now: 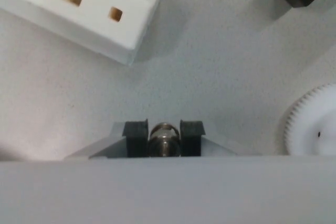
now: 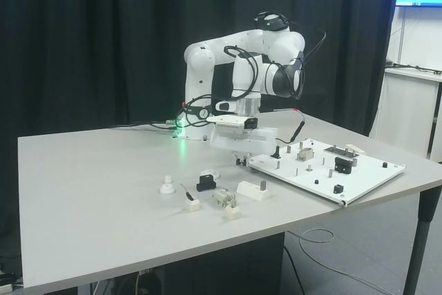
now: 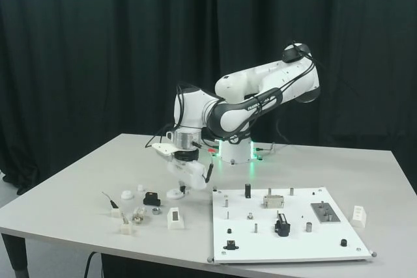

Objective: Insert BNC.

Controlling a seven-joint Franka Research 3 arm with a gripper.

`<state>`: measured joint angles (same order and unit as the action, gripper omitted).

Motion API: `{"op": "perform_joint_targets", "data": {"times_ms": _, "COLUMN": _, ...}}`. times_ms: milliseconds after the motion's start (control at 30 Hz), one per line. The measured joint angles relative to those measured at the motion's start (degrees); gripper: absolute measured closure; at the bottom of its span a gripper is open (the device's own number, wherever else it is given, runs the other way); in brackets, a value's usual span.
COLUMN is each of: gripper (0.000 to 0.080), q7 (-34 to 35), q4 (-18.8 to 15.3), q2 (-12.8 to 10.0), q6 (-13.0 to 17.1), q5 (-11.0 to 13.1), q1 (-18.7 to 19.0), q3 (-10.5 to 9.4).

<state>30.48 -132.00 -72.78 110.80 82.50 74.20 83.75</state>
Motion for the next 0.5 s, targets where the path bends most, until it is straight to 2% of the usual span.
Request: {"op": "perform_joint_targets", "data": {"times_ms": 500, "gripper": 0.0679, "q7": -0.6, "q4": 0.3, "q2": 0.8, "q6": -0.4, "q5": 0.0, "q1": 1.2, "q3": 0.55}}
